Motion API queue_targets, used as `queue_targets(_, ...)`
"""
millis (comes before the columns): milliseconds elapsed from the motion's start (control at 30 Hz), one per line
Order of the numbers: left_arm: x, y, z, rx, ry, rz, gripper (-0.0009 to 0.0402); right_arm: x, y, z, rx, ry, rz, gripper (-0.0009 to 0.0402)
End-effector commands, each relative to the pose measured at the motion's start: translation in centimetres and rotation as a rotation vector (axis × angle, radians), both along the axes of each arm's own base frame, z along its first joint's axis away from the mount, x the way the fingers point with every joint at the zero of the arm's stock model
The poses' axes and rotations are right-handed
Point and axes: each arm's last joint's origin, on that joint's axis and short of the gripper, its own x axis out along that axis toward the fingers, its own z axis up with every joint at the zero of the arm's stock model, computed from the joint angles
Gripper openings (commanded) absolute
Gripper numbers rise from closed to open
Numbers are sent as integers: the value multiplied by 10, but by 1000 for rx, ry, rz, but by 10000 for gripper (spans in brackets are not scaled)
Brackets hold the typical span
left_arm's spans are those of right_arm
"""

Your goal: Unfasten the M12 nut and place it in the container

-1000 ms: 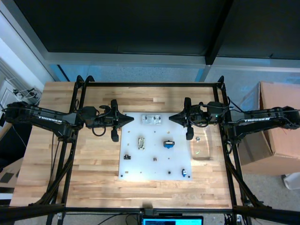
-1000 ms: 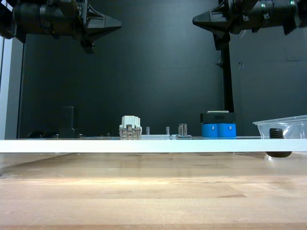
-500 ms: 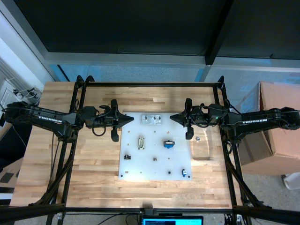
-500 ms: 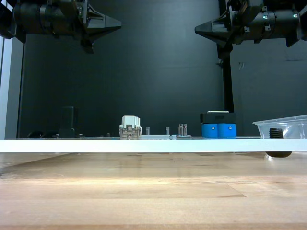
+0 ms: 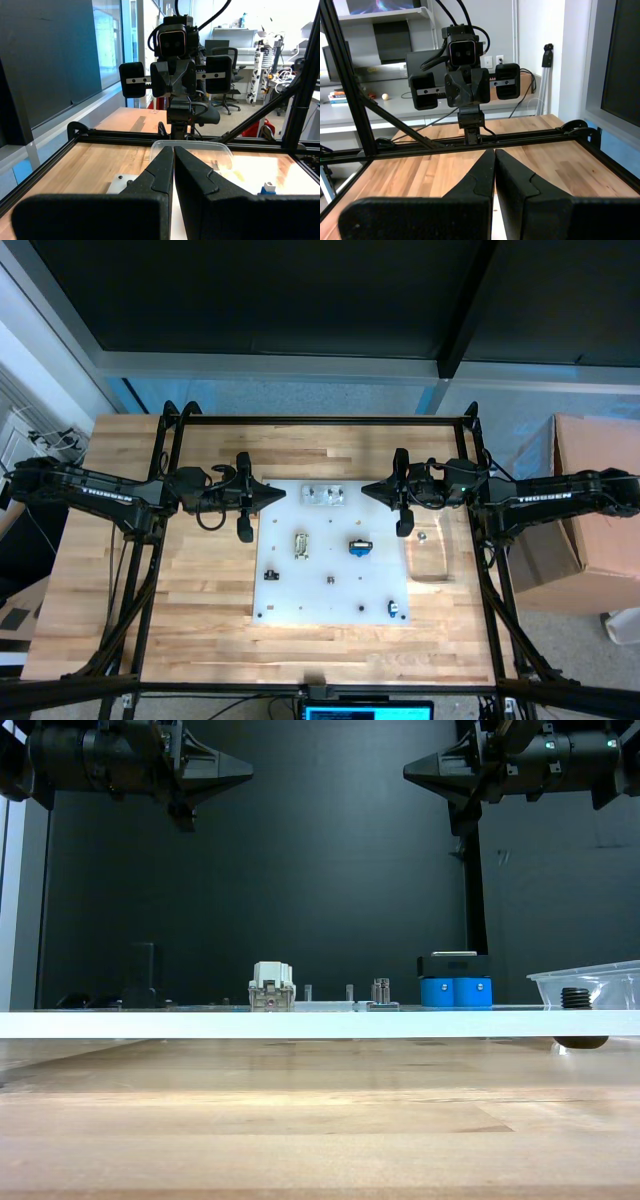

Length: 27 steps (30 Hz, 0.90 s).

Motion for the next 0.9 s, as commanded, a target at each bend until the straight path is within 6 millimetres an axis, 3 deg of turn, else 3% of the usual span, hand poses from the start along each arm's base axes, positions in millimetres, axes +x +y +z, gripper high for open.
queue_targets(33,0,0,0,0,0,0,0,0,0,0,-2,-3,1,0)
queue_targets(900,0,0,0,0,-1,0,0,0,0,-1,0,17,-4,0)
